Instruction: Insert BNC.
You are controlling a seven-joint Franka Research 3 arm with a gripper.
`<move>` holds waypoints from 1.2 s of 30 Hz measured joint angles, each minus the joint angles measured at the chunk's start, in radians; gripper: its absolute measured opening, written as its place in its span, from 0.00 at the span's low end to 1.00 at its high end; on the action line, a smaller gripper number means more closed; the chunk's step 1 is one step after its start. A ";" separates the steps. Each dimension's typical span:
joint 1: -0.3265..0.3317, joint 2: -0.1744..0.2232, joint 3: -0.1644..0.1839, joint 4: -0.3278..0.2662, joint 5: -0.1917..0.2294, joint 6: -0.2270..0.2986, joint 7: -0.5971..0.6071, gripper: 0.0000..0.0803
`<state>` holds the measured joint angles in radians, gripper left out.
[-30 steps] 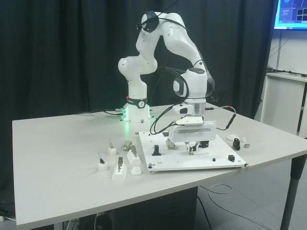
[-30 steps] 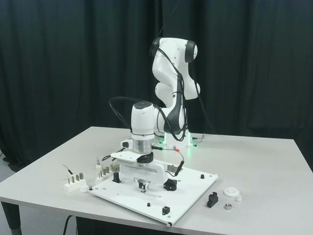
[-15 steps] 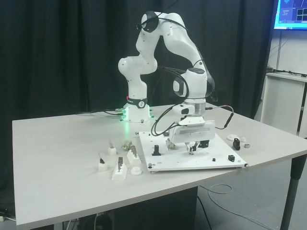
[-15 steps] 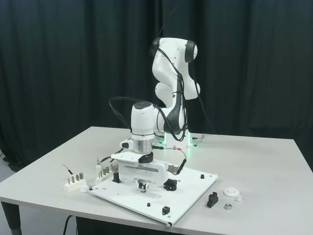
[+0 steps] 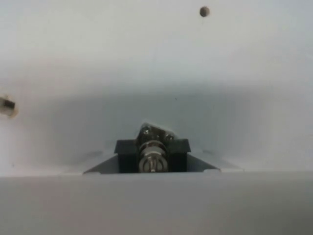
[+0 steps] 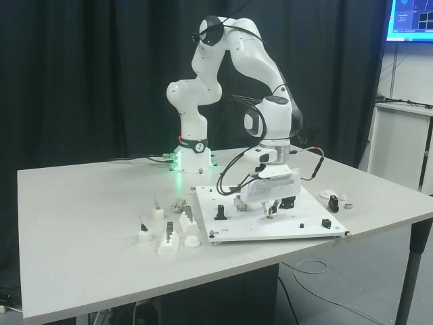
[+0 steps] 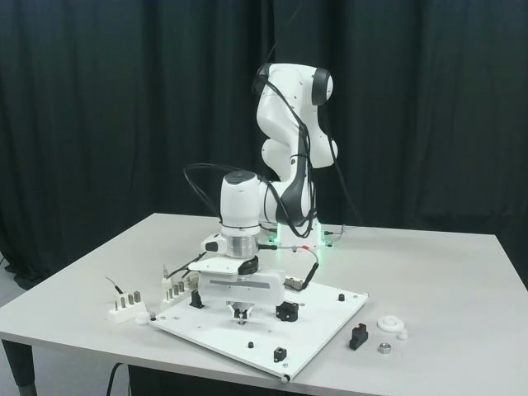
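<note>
BNC connector (image 5: 153, 155) at the insertion stage, gripper low over the white board.

Wrist view: the connector sits at lower centre of the frame, a grey metal barrel held between two black pads (image 5: 126, 155), so the gripper (image 5: 153, 164) is closed narrowly on it; the board (image 5: 156, 73) fills the frame behind, with one small hole (image 5: 204, 11) at upper right. No socket is visible here.
First room view: the gripper (image 6: 270, 211) stands right of centre, tip just above or touching the board (image 6: 270, 233); contact cannot be confirmed. A black fixture (image 6: 220, 212) stands well apart to its left.
Second room view: the gripper (image 7: 241, 317) is at lower centre, pointing straight down onto the board (image 7: 322, 326).
Judgement: seating is in hand; the next move likely calls for a straight downward press, then a twist to lock.
</note>
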<state>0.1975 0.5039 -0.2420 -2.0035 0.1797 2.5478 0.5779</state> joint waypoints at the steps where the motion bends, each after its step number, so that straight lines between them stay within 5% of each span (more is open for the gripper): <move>1: 0.000 0.000 0.000 0.000 0.001 0.000 -0.010 0.15; 36: -0.004 0.004 0.001 0.013 0.010 -0.025 -0.360 0.15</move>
<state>0.1931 0.5084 -0.2412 -1.9902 0.1899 2.5228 0.2176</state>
